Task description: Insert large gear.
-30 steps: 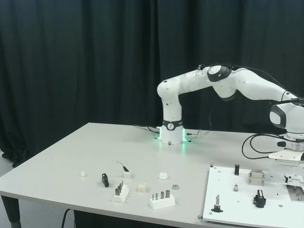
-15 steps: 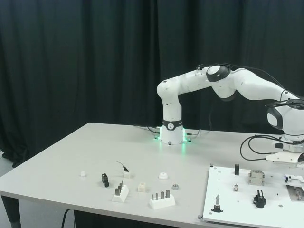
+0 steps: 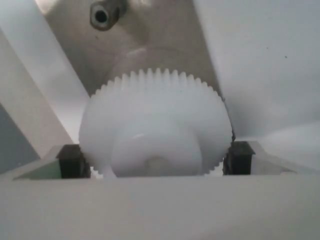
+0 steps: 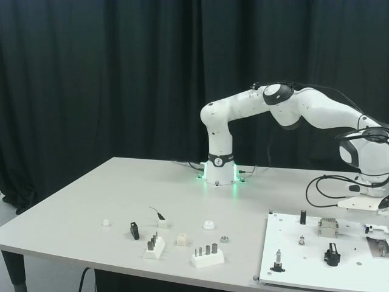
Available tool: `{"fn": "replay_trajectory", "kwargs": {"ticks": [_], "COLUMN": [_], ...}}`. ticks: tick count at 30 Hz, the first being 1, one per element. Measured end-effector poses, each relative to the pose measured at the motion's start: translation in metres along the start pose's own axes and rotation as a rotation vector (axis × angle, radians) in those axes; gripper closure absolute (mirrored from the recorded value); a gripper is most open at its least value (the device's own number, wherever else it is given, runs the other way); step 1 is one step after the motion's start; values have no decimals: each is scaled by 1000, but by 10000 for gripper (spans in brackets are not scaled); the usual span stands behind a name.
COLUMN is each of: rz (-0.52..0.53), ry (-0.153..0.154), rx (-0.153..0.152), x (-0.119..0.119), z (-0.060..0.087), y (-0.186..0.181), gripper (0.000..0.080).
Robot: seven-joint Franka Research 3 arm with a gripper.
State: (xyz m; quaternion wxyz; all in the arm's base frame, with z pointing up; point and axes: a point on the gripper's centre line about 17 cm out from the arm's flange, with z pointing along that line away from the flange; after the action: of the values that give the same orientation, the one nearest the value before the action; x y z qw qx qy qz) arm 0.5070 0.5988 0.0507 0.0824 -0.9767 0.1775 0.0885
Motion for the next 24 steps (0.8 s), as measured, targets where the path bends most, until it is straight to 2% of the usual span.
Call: {"fn": "replay_trajectory", "kwargs": {"ticks": [15, 24], "rz": [33, 36], "ry": [-49, -54], "rx": [25, 27], "x": [-1, -1], "z": [0, 0], "y": [-1, -1], "gripper": [215, 215]}}
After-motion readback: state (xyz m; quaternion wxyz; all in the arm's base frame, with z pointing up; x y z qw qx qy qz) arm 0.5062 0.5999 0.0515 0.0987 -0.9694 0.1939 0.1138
